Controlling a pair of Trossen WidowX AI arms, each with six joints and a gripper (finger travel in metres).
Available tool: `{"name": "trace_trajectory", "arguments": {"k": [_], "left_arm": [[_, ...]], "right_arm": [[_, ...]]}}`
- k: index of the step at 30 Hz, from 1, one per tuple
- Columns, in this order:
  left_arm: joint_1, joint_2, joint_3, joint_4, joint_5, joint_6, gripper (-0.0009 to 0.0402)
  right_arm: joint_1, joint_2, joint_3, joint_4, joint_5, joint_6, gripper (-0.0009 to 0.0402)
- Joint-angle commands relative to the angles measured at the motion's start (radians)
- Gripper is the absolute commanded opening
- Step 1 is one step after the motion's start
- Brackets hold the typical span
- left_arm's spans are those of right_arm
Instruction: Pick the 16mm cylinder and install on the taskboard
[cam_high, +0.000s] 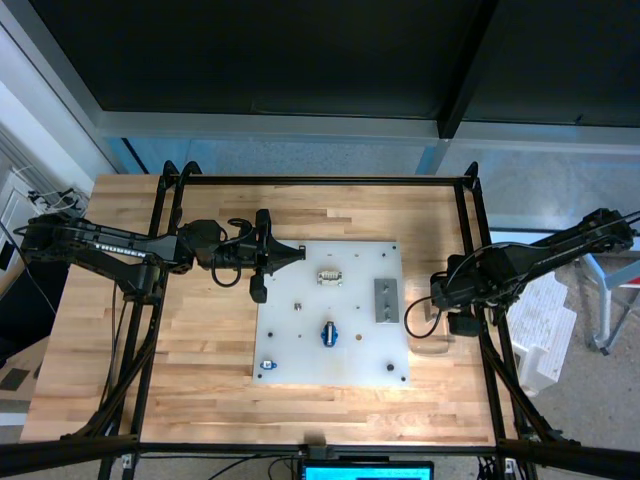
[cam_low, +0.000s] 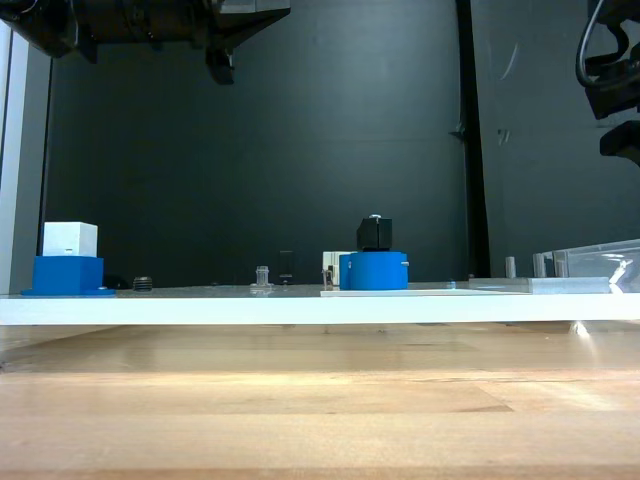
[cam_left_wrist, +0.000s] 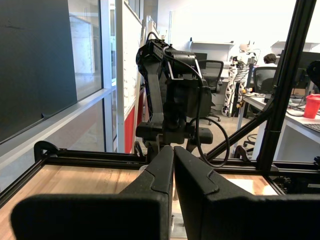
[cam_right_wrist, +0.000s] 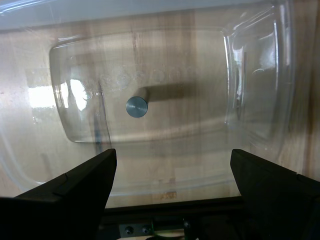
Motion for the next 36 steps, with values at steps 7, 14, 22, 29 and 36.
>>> {"name": "trace_trajectory", "arguments": {"k": [7, 14, 22, 29, 36], "left_arm": [[0.000, 0.000, 0.000, 0.000, 0.000, 0.000, 0.0001], [0.000, 0.000, 0.000, 0.000, 0.000, 0.000, 0.0001], [0.000, 0.000, 0.000, 0.000, 0.000, 0.000, 0.0001], [0.000, 0.000, 0.000, 0.000, 0.000, 0.000, 0.0001], [0.000, 0.000, 0.000, 0.000, 0.000, 0.000, 0.0001]], "right_arm": [[0.038, 0.007, -0.026, 0.046, 0.000, 0.014, 0.0320], [0.056, 0.007, -0.062, 0.086, 0.000, 0.016, 0.0320], [0.063, 0.007, -0.099, 0.121, -0.001, 0.017, 0.0320], [0.070, 0.007, -0.115, 0.142, 0.000, 0.069, 0.0320], [0.083, 0.033, -0.129, 0.166, -0.001, 0.128, 0.0320]]}}
